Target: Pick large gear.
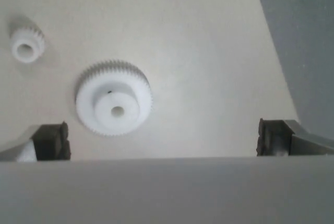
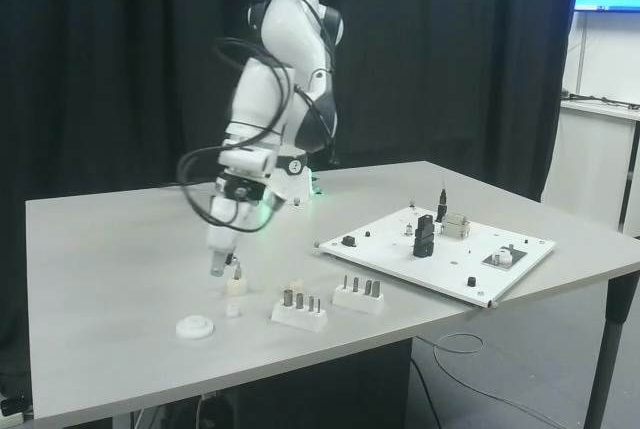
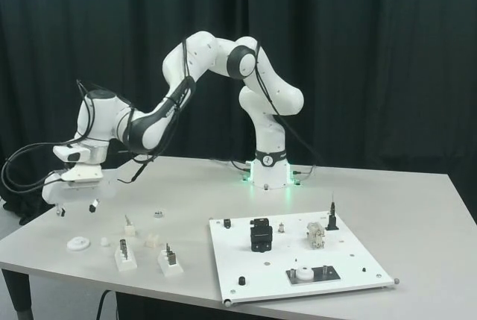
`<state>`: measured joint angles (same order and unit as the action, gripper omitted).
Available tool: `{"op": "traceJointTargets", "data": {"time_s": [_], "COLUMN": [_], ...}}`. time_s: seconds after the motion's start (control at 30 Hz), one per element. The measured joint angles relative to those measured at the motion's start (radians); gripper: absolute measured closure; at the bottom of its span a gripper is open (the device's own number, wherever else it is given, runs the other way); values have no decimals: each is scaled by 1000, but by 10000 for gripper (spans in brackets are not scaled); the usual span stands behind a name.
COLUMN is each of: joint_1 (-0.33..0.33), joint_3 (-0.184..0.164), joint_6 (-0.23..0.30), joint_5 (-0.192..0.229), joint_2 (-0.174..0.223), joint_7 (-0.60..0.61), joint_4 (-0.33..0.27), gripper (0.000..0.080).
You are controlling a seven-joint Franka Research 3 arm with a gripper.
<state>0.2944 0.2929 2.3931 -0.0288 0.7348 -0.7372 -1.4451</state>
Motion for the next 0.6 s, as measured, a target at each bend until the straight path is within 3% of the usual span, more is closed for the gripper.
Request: {"op": "traceJointTargets", "data": {"time_s": [0.27, 0.6], "joint_1": [5, 11], "joint_3": [45, 81], "joint_6": [0, -27], "joint_5": [183, 273], "joint_2": [4, 7], "joint_7": [112, 314], "joint_4": [2, 5], "gripper": [3, 3]}}
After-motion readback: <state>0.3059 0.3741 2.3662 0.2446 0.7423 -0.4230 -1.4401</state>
